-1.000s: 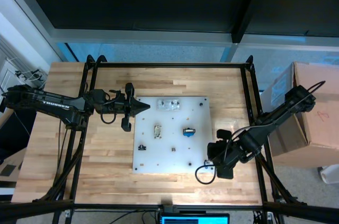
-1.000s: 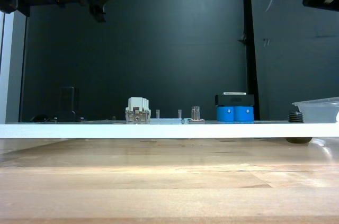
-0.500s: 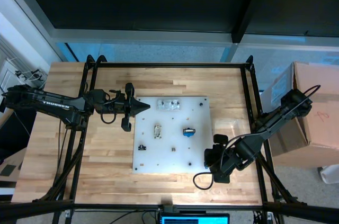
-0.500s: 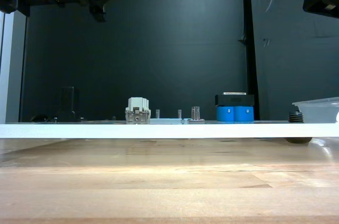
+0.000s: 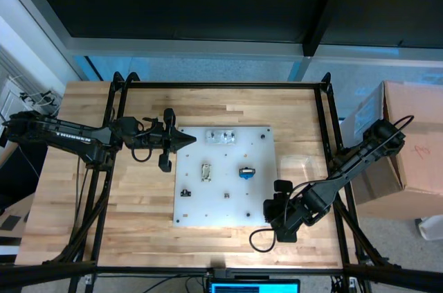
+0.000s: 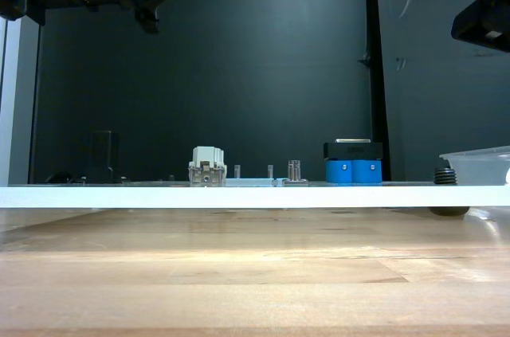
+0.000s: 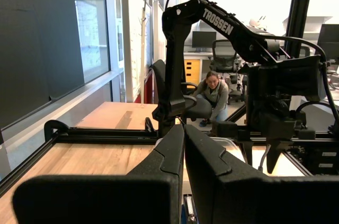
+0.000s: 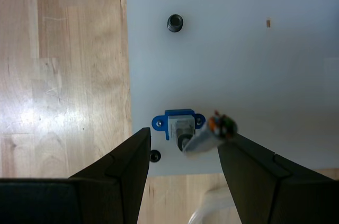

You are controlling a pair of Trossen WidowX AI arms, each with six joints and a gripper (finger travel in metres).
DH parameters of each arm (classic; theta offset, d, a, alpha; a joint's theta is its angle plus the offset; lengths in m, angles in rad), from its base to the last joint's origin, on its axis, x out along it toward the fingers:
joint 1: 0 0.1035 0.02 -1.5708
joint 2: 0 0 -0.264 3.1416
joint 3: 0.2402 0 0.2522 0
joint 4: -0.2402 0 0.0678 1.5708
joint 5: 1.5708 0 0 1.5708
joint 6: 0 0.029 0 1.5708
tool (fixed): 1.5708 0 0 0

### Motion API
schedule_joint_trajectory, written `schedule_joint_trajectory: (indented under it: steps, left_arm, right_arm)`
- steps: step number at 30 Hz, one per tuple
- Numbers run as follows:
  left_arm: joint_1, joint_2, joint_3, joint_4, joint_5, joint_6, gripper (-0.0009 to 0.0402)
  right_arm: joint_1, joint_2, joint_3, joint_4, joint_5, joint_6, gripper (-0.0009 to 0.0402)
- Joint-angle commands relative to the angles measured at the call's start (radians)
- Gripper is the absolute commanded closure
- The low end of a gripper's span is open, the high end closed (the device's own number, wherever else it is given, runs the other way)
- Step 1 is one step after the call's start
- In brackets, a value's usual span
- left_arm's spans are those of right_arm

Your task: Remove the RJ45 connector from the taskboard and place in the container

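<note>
Right wrist view: right gripper point(image 8: 184, 136) hovers above the taskboard point(image 8: 238, 49), jaws wide and empty, straddling the RJ45 connector point(image 8: 204, 135) seated in its blue socket point(image 8: 161, 122), likely lining up; left gripper point(image 7: 184, 128) hangs high beside the board, pinched together on nothing.

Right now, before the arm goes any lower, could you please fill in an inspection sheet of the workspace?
Surface: wooden table, white taskboard on it.
Job's things: RJ45 connector in its blue mount, not held; clear container right of the board.
Clutter: grey connector and clear part on the board.
Grippers: left gripper shut, raised over the board's left edge; right gripper open, raised, pointing at the RJ45 connector.
Cables: short stub on the connector; black loop by the right arm.
Surroundings: cardboard box; a person.
</note>
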Motion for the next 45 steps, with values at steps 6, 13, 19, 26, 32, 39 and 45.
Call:
schedule_joint_trajectory:
  steps: [6,13,19,26,32,39,45]
  left_arm:
    - [0.000,0.000,0.000,0.000,0.000,0.000,0.0393]
    - [0.000,0.000,0.000,0.000,0.000,0.000,0.0393]
    - [0.000,0.000,0.000,0.000,0.000,0.000,0.0393]
    - [0.000,0.000,0.000,0.000,0.000,0.000,0.0393]
    - [0.000,0.000,0.000,0.000,0.000,0.000,0.0393]
    - [0.000,0.000,0.000,0.000,0.000,0.000,0.0393]
    - [0.000,0.000,0.000,0.000,0.000,0.000,0.0393]
  right_arm:
    - [0.000,0.000,-0.048,0.067,0.022,-0.022,0.0220]
    - [0.000,0.000,-0.085,0.116,0.022,-0.024,0.0239]
    - [0.000,0.000,-0.084,0.119,0.024,-0.030,0.0289]
    - [0.001,-0.002,-0.084,0.123,0.024,-0.030,0.0343]
    - [0.001,-0.006,-0.084,0.123,0.021,-0.032,0.0397]
    - [0.000,-0.020,-0.084,0.123,0.021,-0.037,0.0392]
    - [0.000,-0.047,-0.082,0.119,0.025,-0.048,0.0394]
